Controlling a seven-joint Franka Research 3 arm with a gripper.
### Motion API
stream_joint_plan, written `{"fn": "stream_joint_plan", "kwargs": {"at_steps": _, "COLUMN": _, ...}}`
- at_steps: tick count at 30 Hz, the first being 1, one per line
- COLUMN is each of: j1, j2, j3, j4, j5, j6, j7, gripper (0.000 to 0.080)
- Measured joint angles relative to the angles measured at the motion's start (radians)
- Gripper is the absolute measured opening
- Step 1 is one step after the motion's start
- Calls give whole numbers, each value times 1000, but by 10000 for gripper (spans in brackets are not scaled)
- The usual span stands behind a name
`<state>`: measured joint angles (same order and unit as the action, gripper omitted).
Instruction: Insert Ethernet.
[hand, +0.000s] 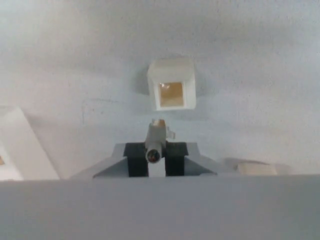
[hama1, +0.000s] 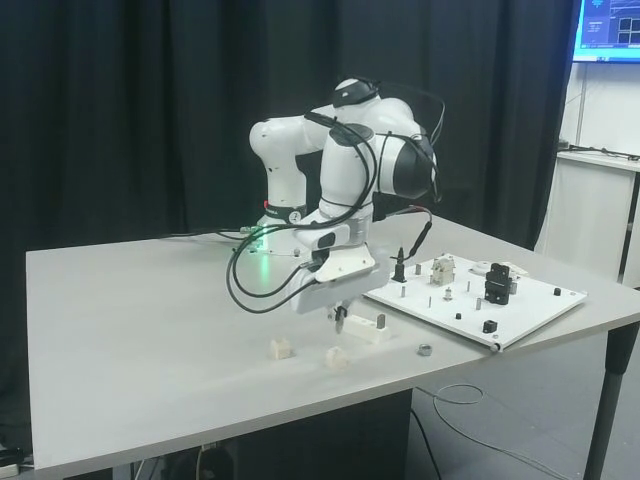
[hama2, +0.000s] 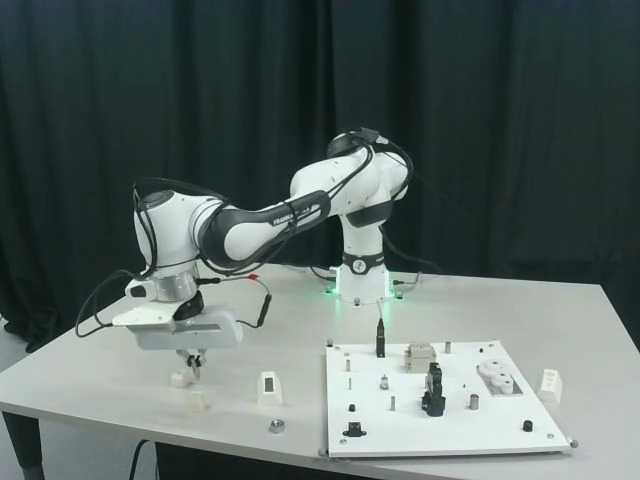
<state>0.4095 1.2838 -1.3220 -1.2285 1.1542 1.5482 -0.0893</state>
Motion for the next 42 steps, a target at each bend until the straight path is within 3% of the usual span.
{"fn": "stream_joint_plan", "kwargs": {"at_steps": 17, "j1": 1, "j2": 0, "j3": -10, "j4": 14, "j5": 0, "j6": -8, "j7": -8, "gripper": 68}}
{"fn": "stream_joint_plan", "kwargs": {"at_steps": 27, "j1": 9, "j2": -2, "j3": -10, "j4": 26, "j5": 6, "j6": -12, "j7": -97, "gripper": 68}}
{"fn": "stream_joint_plan", "kwargs": {"at_steps": 42, "j1": 74, "j2": -19, "j3": -10, "j4": 39, "j5": 35, "j6": -43, "j7": -171, "gripper": 68}}
